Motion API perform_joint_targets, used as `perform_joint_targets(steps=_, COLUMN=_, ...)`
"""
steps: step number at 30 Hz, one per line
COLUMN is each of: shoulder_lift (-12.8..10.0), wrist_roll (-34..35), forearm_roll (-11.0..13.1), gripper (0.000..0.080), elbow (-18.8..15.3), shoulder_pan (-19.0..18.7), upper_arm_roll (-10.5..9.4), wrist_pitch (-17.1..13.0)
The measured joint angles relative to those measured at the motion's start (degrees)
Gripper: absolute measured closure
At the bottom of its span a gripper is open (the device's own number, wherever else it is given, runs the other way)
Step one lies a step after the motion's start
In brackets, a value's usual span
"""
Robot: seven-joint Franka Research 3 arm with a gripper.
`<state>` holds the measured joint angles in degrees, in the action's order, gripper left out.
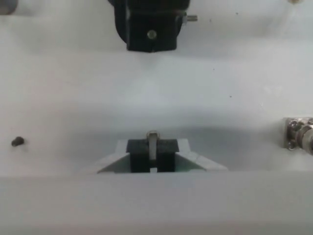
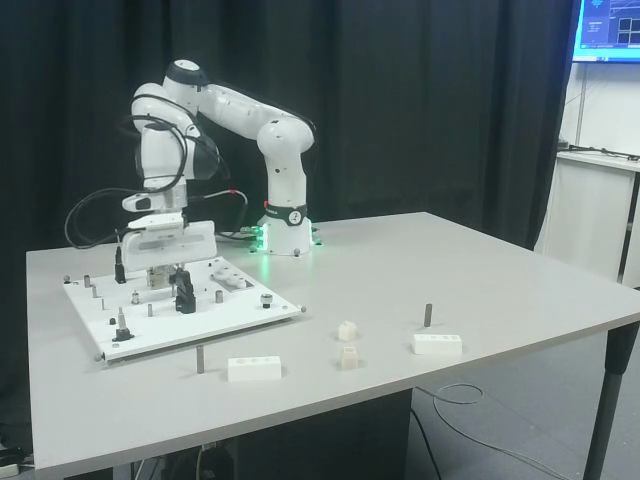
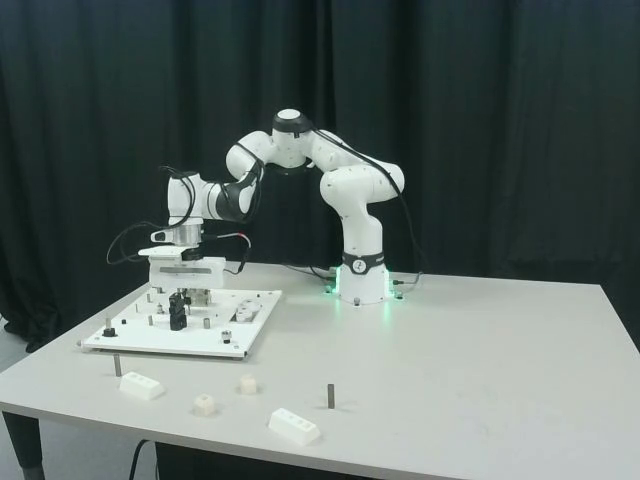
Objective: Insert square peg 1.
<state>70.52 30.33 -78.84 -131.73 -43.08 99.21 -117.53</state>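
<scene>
In the wrist view my gripper (image 1: pixel 152 159) is shut on a thin grey peg (image 1: pixel 152 142), whose rounded end sticks out a little past the black fingertips (image 1: pixel 138 155). It hangs low over the white board (image 1: pixel 73 98). A black block fixture (image 1: pixel 150 27) stands on the board a short way ahead of the peg. From the room views the gripper (image 2: pixel 163 276) (image 3: pixel 193 293) is over the middle of the board (image 2: pixel 235 315) (image 3: pixel 250 330), just beside the black fixture (image 2: pixel 184 292) (image 3: pixel 178 308). The peg itself is too small to make out there.
On the board are a metal connector (image 1: pixel 299 139), a small black screw (image 1: pixel 18 141) and several short posts (image 2: pixel 121 325). On the grey table in front lie white blocks (image 2: pixel 254 368) (image 2: pixel 437 344), two small cubes (image 2: pixel 348 331) and upright dark pins (image 2: pixel 428 315) (image 2: pixel 200 358).
</scene>
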Motion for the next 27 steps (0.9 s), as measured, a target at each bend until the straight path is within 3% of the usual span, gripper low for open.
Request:
perform_joint_targets(steps=10, shoulder_lift=0.0, wrist_roll=0.0, forearm_roll=0.0, gripper=0.0777, elbow=0.4, shoulder_pan=-0.5, upper_arm_roll=2.14, wrist_pitch=-2.2)
perform_joint_targets(steps=21, shoulder_lift=0.0, wrist_roll=0.0, forearm_roll=0.0, gripper=0.0777, elbow=0.4, shoulder_pan=-0.9, upper_arm_roll=1.58, wrist_pitch=-2.5)
perform_joint_targets(steps=22, shoulder_lift=0.0, wrist_roll=0.0, forearm_roll=0.0, gripper=0.0474, elbow=0.4, shoulder_pan=-1.0, upper_arm_roll=1.38, wrist_pitch=-2.5)
perform_joint_targets(steps=27, shoulder_lift=0.0, wrist_roll=0.1, forearm_roll=0.0, gripper=0.0474, elbow=0.4, shoulder_pan=-1.1, upper_arm_roll=0.17, wrist_pitch=-2.1)
